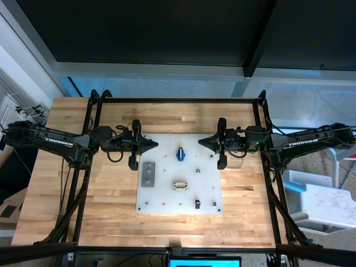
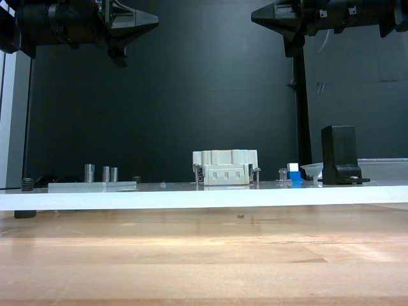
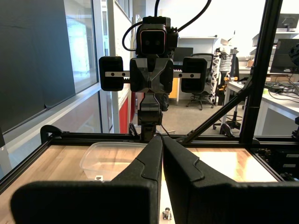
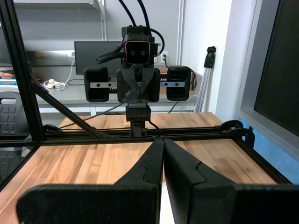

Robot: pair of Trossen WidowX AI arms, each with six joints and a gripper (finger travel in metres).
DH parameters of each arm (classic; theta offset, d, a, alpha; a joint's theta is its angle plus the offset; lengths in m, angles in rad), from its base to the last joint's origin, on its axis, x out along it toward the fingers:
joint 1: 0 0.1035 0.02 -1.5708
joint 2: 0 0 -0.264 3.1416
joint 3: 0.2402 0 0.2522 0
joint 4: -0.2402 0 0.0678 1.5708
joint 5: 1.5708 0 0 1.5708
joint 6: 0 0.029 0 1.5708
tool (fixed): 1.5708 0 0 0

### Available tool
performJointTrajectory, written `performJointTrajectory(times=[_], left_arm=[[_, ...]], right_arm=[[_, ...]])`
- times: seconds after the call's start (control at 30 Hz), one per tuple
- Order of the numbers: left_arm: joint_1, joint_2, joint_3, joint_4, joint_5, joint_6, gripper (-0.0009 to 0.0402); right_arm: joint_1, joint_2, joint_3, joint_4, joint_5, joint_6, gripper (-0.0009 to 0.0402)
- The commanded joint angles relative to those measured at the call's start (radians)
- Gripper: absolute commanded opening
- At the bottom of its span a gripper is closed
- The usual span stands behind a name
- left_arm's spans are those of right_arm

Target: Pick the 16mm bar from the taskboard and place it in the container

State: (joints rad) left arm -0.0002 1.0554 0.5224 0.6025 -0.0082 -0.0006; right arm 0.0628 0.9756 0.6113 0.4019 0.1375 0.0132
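1. On the pale wooden table (image 1: 111, 183) lies the flat white taskboard (image 1: 167, 194). It bears a grey metal block (image 1: 148, 173), a blue connector (image 1: 180, 153) and a stubby black part (image 1: 197, 203).
2. The clear, round-cornered container (image 3: 93, 154) sits by the board's far right corner, under the right arm.
3. The left gripper (image 1: 154, 143) and right gripper (image 1: 201, 140) hover level above the board's far side. Their tips face each other and are well apart.
4. The wrist views show each gripper's fingers pressed together, empty.
5. Only the low view shows short grey pegs (image 2: 106, 173) upright on the block. I cannot tell which is the 16mm bar.
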Motion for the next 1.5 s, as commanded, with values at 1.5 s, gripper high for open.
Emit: performJointTrajectory(times=[1.5], left_arm=[[0.0, 0.0, 0.0, 0.0, 0.0, 0.0, 0.0]], right_arm=[[0.014, 0.056, 0.233, -0.728, -0.003, 0.111, 0.0]])
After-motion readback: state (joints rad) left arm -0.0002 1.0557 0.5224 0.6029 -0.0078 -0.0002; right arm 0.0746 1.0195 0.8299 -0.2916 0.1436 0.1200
